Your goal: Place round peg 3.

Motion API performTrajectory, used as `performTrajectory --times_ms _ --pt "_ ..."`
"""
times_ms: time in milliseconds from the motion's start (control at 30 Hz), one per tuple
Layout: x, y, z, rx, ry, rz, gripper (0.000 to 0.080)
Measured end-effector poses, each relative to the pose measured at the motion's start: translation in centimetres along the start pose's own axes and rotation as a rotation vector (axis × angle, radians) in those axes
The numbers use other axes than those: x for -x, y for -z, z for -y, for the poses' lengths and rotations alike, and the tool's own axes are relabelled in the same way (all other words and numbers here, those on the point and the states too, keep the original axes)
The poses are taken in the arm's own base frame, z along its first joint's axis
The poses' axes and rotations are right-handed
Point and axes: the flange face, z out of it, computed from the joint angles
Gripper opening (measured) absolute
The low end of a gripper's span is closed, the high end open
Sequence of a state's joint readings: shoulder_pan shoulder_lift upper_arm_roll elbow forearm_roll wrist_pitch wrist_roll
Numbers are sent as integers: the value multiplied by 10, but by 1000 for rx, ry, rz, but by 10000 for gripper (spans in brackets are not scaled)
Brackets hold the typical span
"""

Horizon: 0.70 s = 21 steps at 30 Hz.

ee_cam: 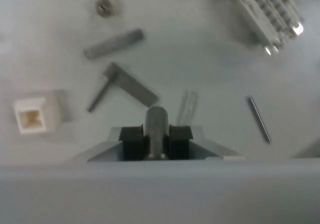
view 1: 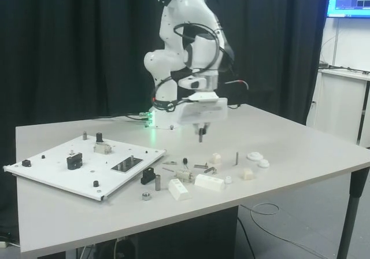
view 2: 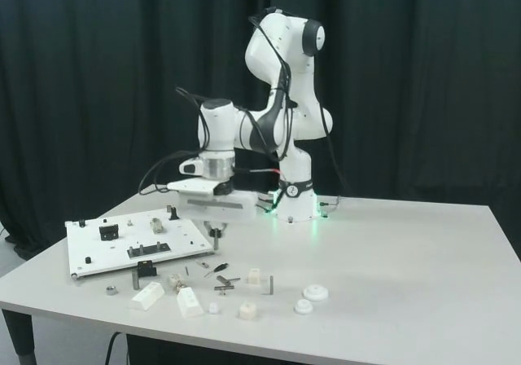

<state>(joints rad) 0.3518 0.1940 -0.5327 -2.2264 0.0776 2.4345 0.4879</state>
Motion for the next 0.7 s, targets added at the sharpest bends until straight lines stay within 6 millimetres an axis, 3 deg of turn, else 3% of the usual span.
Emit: performTrajectory --times_ms 333,700 --pt "5 -19 41 34 52 39 104" --pt "7 -36 71 40 78 48 104"
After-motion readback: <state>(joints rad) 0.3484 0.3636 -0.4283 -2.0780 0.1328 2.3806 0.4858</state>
